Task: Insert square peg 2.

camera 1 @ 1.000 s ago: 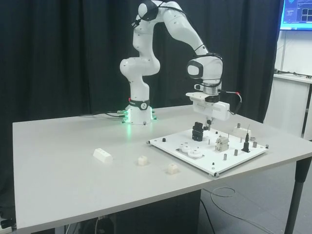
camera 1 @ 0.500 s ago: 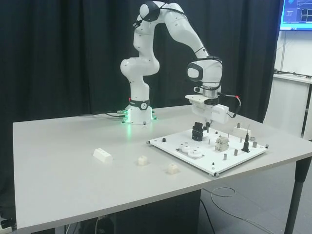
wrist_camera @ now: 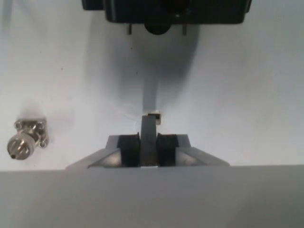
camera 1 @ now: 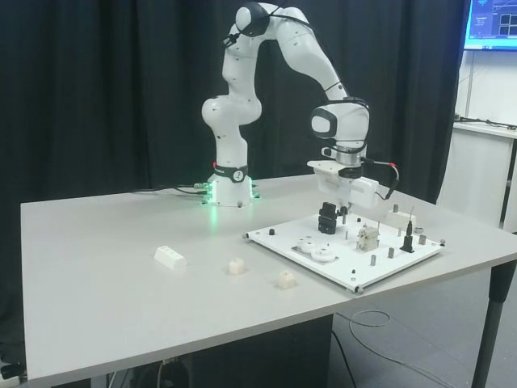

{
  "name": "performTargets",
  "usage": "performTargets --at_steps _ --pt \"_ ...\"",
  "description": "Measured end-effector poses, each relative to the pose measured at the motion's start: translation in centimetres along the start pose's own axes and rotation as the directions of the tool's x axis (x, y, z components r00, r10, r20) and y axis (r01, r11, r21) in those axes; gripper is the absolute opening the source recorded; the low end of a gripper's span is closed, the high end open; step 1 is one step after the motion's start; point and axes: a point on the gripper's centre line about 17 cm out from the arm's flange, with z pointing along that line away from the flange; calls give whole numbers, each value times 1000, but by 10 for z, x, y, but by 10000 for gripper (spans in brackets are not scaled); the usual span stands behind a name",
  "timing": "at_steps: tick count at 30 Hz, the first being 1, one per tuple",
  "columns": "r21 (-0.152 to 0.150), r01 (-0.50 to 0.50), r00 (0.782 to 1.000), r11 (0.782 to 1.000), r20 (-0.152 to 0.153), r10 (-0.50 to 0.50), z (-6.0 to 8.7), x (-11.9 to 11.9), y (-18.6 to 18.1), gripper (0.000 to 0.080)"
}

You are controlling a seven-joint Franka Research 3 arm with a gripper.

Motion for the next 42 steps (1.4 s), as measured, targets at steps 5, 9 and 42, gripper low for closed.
performTargets --at_steps 5,9,42 --pt "-2 -4 1000 1000 0 4 3 -1 1 72" --pt "-4 -6 1000 1000 -2 6 4 -2 1 72" --pt "-11 -5 1000 1000 -13 5 10 -6 4 72"
